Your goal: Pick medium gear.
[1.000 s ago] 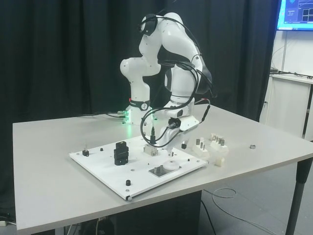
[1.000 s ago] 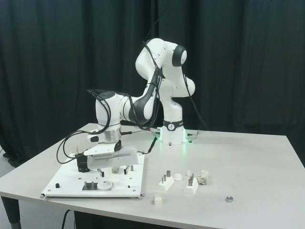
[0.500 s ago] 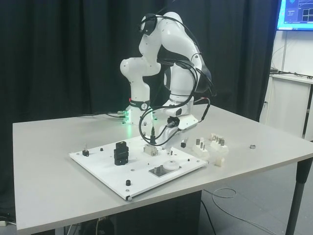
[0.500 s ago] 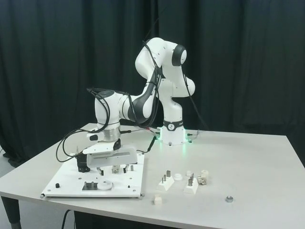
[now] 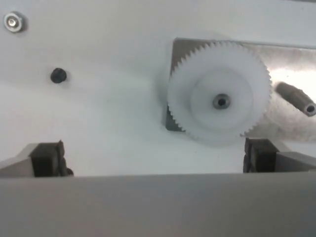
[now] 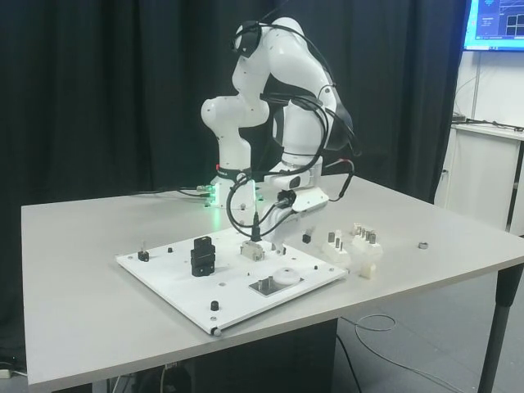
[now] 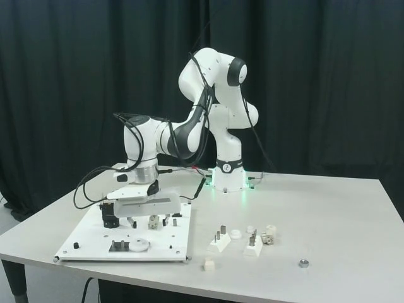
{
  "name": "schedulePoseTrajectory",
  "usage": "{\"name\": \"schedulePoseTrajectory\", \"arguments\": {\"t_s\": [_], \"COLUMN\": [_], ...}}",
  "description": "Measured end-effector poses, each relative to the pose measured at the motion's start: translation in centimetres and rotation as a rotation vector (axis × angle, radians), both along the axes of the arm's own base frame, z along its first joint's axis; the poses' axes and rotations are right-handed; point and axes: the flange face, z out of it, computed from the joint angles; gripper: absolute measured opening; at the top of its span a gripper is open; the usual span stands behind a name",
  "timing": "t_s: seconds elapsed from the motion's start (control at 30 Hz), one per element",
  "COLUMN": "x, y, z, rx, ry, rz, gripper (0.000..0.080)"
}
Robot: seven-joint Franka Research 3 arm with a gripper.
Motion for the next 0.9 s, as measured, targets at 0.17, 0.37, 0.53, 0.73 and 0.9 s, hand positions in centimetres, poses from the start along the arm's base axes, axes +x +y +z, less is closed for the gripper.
{"name": "schedulePoseTrajectory", "arguments": {"t_s": [0.17,0.37,0.53,0.73,0.9], "x": [-0.2,-0.5,-0.7,-1.3,-2.0], "y": [0.2,1.0,2.3,4.4,6.3], "z": [0.1,0.2,0.3,0.4,0.4], "rx": [0.004,0.015,0.02,0.029,0.029], "ry": [0.015,0.053,0.089,0.136,0.172], "rz": [-0.05,-0.121,-0.197,-0.262,-0.312], "gripper": [0.08,0.08,0.08,0.08,0.08]}}
